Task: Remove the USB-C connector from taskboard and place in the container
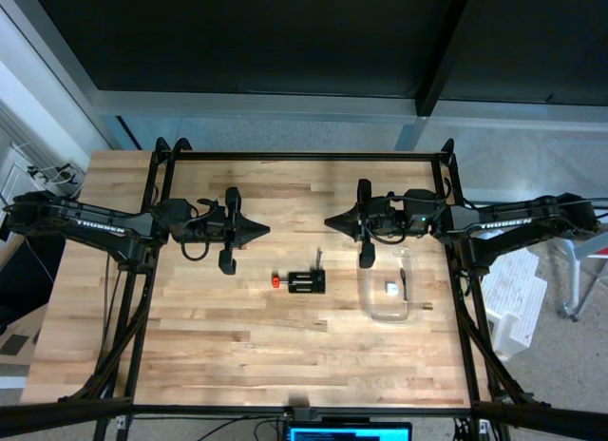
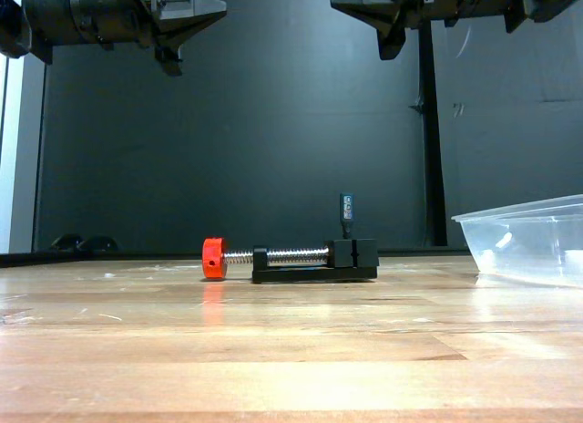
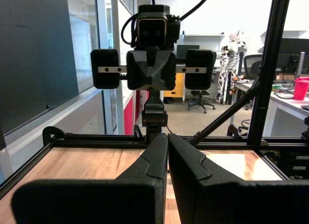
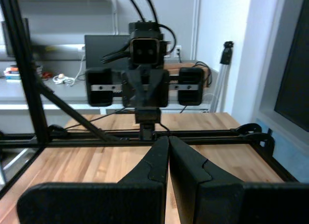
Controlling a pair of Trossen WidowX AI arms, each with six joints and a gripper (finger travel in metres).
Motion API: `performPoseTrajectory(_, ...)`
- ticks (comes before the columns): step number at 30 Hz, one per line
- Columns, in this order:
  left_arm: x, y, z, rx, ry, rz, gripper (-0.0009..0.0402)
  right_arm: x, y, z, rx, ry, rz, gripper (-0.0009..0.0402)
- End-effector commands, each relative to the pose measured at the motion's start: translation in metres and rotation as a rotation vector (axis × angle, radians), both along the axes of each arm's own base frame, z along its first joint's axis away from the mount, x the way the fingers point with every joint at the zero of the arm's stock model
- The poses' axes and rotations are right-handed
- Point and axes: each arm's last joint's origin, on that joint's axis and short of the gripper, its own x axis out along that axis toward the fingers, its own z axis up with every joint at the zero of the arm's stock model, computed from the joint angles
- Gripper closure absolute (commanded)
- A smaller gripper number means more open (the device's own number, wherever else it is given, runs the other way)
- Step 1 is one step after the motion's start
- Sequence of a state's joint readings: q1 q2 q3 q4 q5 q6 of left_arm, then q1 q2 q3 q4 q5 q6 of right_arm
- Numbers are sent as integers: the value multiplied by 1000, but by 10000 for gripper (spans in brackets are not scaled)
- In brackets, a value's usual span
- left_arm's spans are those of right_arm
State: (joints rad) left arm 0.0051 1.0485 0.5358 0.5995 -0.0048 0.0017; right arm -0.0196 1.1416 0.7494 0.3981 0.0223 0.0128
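Bimanual rig with the USB-C connector (image 1: 404, 283) lying flat inside the container (image 1: 385, 317), at the right side of the table (image 1: 237, 346). The connector rests along the tub's right wall, just beside a small white cube (image 1: 389, 289) and apart from it. The taskboard (image 1: 306, 281) sits at mid-table, left of the container, its red-orange knob (image 1: 276, 280) pointing left. A thin grey upright piece (image 2: 346, 209) stands at the board's right end; no black plug is seen seated in the board. The left gripper (image 1: 264, 230) hangs high over the far-left part of the table and the right gripper (image 1: 330, 222) high over the far-right part, tips facing each other. Each has its fingers pressed together on nothing, as both wrist views confirm. Judged by its form, the connector is light, rigid and smooth-sided, so it is likely to pivot or slip if pinched near one end. A hold across its narrow width at mid-length should be the most secure. The tub's clear, thin wall stands close beside it and leaves little room for a finger on that side. As things lie, the placement appears complete.
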Motion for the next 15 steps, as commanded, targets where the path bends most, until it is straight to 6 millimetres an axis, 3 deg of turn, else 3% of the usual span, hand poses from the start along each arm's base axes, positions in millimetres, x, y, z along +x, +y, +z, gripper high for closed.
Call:
performPoseTrajectory(1,0,0,0,0,0,0,393,0,-4,-1,-2,-2,15,393)
performPoseTrajectory(15,0,0,0,0,0,0,393,6,-3,-8,-2,8,7,394)
